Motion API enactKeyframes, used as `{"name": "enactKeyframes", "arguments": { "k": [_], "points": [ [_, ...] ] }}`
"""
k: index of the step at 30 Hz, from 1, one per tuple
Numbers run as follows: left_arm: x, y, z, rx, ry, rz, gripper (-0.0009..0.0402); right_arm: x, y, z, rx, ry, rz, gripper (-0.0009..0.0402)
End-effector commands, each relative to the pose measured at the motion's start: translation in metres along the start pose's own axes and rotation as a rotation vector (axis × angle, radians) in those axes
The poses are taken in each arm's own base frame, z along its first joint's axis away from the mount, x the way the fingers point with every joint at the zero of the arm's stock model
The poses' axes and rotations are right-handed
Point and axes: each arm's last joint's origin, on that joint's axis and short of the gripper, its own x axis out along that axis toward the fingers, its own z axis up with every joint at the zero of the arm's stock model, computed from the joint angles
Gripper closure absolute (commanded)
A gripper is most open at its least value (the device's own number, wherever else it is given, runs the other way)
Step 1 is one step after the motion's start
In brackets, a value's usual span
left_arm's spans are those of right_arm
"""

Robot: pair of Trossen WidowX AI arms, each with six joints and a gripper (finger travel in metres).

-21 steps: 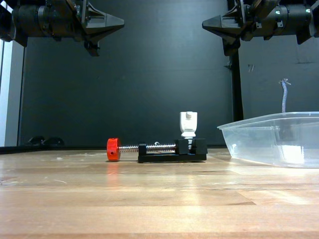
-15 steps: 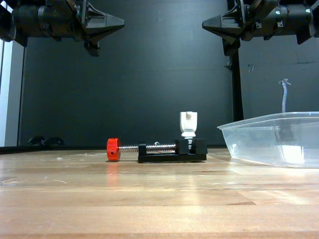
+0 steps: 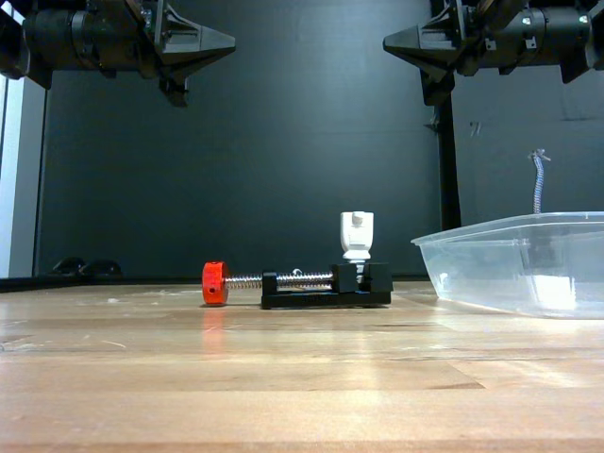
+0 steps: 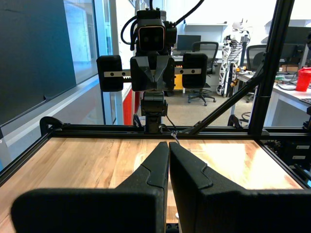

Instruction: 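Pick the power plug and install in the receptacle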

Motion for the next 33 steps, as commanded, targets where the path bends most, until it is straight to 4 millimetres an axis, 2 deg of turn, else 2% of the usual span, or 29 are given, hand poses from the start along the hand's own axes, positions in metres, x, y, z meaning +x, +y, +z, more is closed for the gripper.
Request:
{"name": "enactKeyframes", "arguments": {
  "k": [1, 4, 19, 25, 33],
  "points": [
    [0.000, 0.000, 0.000, 0.000, 0.000, 0.000, 0.0393, -0.005, 0.001, 0.003, 0.003, 0.027, 0.000, 0.0393],
    [0.000, 0.000, 0.000, 0.000, 0.000, 0.000, 0.0393, -0.014, 0.001, 0.006, 0.002, 0.085, -0.002, 0.0393],
    [0.000, 0.000, 0.000, 0.000, 0.000, 0.000, 0.0393, -0.069, 0.009, 0.026, 0.026, 0.611, 0.013, 0.0393],
    [0.000, 0.000, 0.000, 0.000, 0.000, 0.000, 0.0393, -0.080, 0.014, 0.028, 0.035, 0.736, 0.016, 0.0393],
    [0.000, 0.000, 0.000, 0.000, 0.000, 0.000, 0.0393, -0.089, 0.022, 0.020, 0.046, 0.861, -0.002, 0.0393]
  ]
}}
